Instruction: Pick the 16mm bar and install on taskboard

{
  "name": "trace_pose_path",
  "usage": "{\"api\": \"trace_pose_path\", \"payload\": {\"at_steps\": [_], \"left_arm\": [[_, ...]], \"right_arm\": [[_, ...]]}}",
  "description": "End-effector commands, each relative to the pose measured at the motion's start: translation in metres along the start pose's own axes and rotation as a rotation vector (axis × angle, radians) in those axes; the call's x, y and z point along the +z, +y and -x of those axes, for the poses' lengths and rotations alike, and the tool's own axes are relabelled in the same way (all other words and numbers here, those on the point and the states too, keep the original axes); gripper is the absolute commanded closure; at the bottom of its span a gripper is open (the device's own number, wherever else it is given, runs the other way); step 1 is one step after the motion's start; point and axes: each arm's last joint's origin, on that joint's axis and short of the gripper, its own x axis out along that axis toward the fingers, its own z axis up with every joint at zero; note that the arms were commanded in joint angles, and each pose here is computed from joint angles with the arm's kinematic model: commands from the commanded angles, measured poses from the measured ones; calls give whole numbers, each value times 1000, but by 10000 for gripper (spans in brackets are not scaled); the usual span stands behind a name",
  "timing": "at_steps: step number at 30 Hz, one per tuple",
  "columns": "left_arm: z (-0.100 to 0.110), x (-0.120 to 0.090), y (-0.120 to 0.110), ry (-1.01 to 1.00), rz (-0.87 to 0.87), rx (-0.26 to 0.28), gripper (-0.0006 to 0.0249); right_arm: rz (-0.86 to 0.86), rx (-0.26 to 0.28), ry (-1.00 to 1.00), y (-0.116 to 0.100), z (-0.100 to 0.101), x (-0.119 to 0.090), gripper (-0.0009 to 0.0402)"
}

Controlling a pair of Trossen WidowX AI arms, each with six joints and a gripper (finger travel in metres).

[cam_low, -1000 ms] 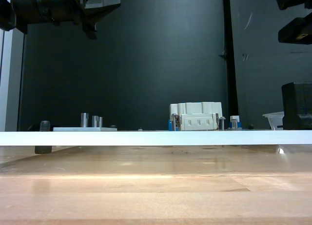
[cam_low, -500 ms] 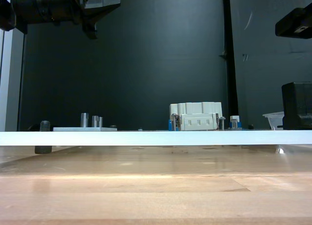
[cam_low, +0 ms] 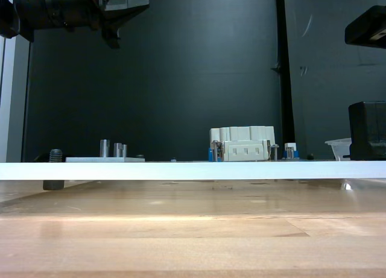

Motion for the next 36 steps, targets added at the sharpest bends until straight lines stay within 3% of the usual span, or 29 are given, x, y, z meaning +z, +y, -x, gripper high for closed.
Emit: {"api": "trace_pose_path", "payload": {"at_steps": [1,9,36], "left_arm": [[0,0,0,0,0,0,243],[0,0,0,0,0,0,243],[0,0,0,0,0,0,243]], "right_arm": [[1,-2,3,2,-4,1,387],[11,-17,18,6,-16,5,387],[6,-3,-3,6,-29,3,387]]}}
